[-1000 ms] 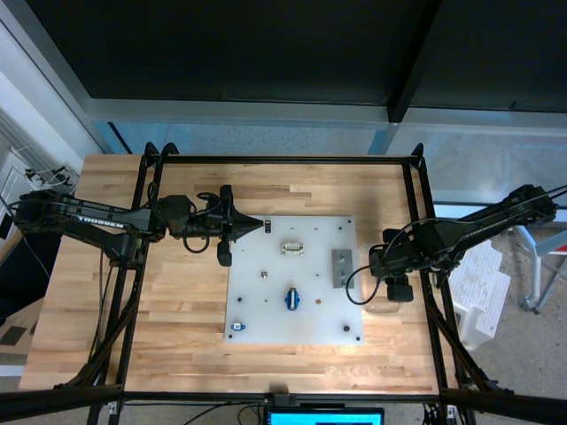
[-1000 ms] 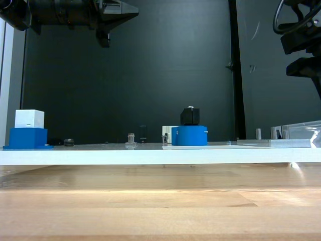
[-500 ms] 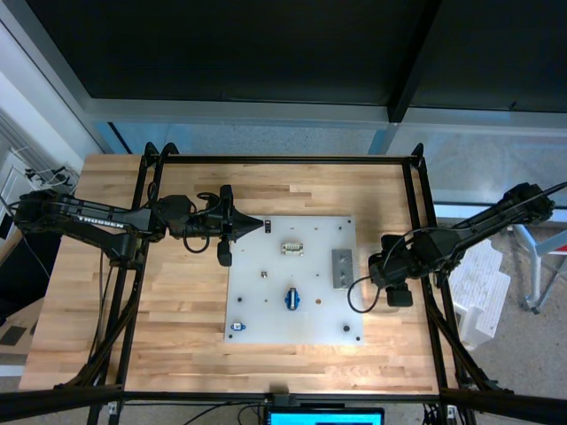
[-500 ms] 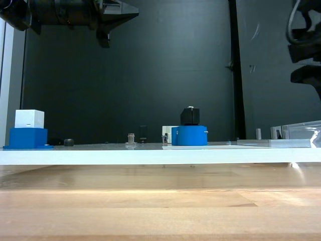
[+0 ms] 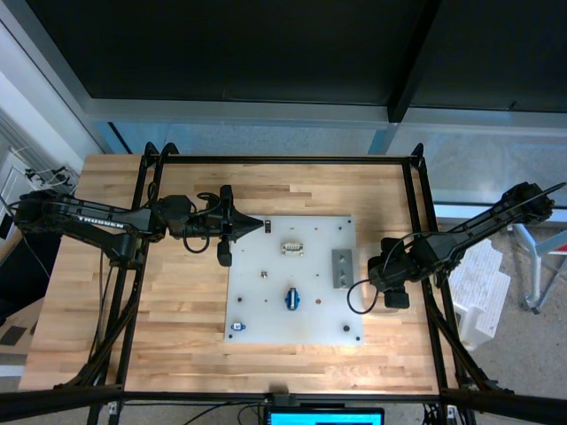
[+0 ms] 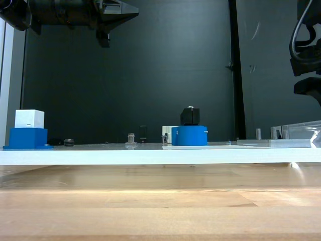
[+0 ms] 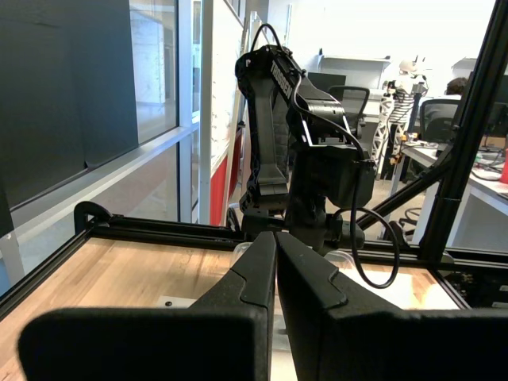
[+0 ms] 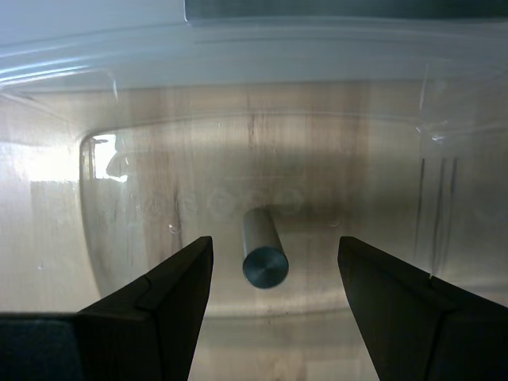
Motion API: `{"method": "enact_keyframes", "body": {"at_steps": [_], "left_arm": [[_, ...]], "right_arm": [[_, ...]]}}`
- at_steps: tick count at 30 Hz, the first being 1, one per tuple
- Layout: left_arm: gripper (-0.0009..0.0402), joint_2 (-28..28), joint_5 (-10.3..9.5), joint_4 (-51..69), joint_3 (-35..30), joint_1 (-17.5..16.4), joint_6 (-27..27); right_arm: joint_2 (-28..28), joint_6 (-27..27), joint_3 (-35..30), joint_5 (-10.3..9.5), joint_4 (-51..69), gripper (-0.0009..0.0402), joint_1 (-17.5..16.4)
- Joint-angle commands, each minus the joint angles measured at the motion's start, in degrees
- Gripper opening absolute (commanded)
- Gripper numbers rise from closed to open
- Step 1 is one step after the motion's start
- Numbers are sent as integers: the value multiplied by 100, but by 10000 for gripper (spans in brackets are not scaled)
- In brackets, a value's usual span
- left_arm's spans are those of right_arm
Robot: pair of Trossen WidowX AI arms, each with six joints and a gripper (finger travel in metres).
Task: Pick the 16mm cylinder and install on the taskboard
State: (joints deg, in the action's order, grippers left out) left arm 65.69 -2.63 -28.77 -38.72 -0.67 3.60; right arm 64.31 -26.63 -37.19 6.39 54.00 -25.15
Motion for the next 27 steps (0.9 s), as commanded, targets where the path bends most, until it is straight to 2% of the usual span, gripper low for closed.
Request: {"method": "enact_keyframes", "body": {"at_steps": [1,10,27], "left_arm": [[0,2,0,-2,0,-2,-2],[0,2,0,-2,0,0,-2],[0,2,0,-2,0,0,-2]], "right_arm": [[0,-17,114,-46,-153,220,-15],[0,-57,181,-39,-240,211,-46],[-2,-59,181,-39,-245,47,-50]]}}
